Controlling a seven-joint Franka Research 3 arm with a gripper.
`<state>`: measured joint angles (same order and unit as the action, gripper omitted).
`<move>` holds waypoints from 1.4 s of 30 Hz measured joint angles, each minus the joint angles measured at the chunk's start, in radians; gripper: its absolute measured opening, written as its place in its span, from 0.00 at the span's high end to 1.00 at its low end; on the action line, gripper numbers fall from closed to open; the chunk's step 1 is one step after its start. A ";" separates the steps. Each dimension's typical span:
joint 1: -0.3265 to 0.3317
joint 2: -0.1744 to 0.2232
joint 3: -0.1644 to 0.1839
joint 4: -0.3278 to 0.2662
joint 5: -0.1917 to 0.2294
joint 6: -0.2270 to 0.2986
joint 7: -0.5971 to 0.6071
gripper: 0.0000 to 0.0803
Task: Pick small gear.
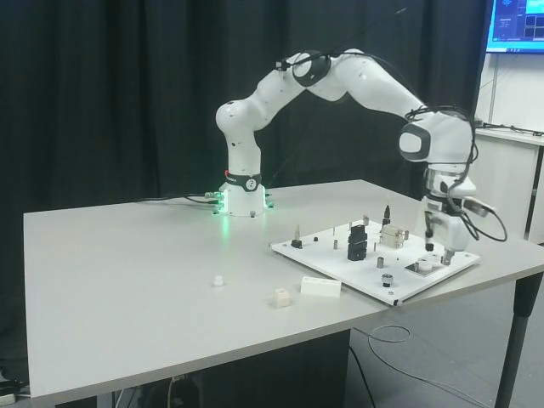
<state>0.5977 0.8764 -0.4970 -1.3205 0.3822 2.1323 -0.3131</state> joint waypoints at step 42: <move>0.023 -0.046 -0.003 0.000 -0.110 -0.122 0.403 0.00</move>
<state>0.6210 0.8307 -0.4999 -1.3208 0.2718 2.0106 0.0904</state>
